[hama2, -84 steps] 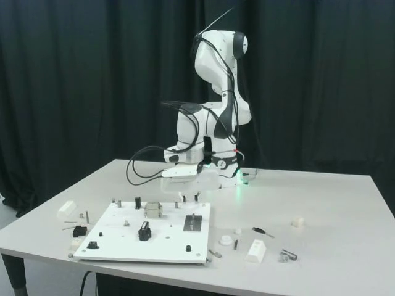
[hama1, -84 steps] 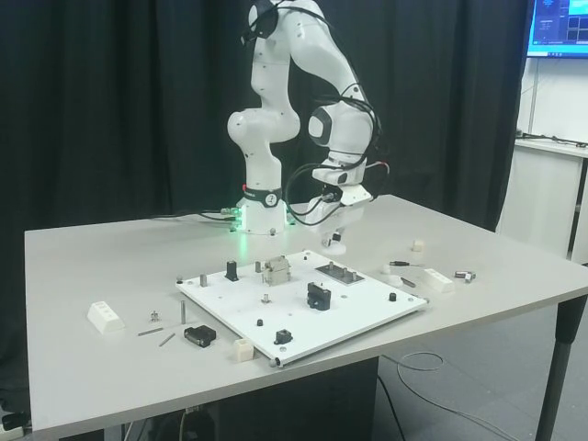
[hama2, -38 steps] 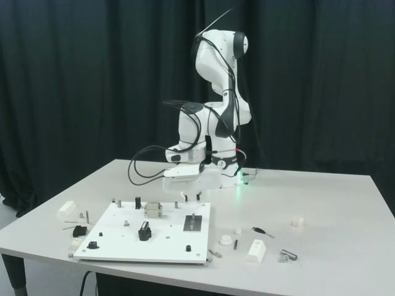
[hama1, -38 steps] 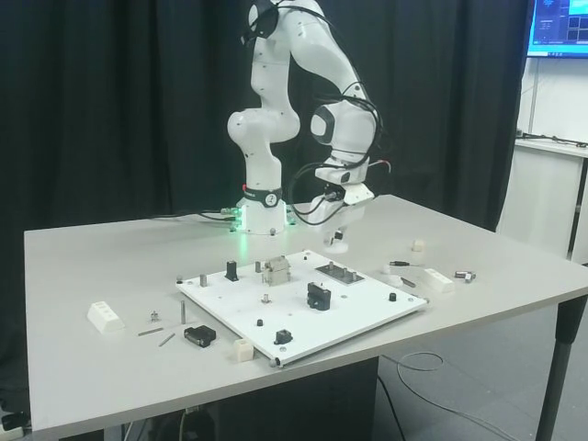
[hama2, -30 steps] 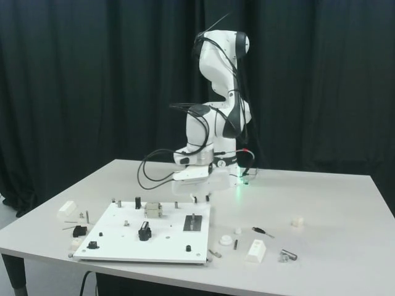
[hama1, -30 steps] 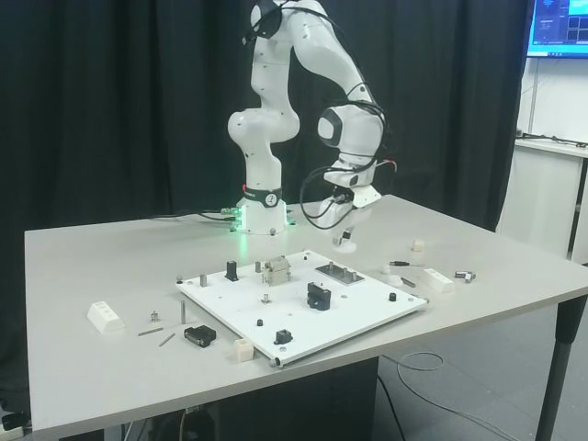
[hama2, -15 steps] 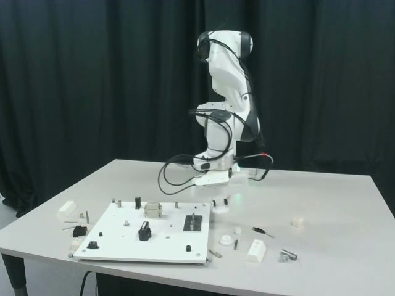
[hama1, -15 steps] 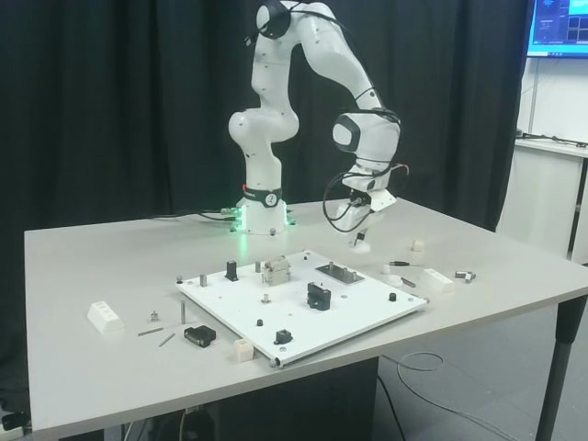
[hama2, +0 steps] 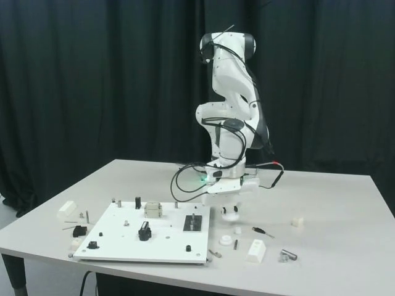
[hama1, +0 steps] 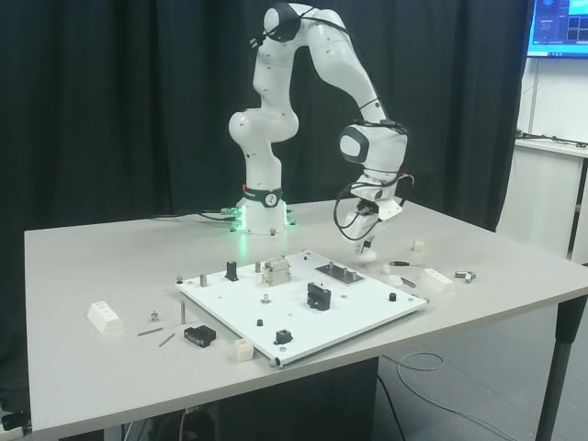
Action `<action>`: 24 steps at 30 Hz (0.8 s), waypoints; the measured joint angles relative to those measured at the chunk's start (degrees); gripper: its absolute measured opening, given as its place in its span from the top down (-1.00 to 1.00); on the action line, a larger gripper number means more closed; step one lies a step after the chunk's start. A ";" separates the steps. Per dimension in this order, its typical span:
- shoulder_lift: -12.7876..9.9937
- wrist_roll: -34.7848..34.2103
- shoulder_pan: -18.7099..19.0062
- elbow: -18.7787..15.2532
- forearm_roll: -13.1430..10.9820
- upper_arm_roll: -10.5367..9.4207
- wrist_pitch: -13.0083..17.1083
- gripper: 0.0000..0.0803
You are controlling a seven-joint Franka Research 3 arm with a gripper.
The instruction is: Place large gear.
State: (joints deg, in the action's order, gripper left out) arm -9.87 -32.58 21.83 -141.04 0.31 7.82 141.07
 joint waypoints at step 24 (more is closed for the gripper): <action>-2.72 -1.08 -0.16 0.05 0.01 -0.77 3.10 -0.24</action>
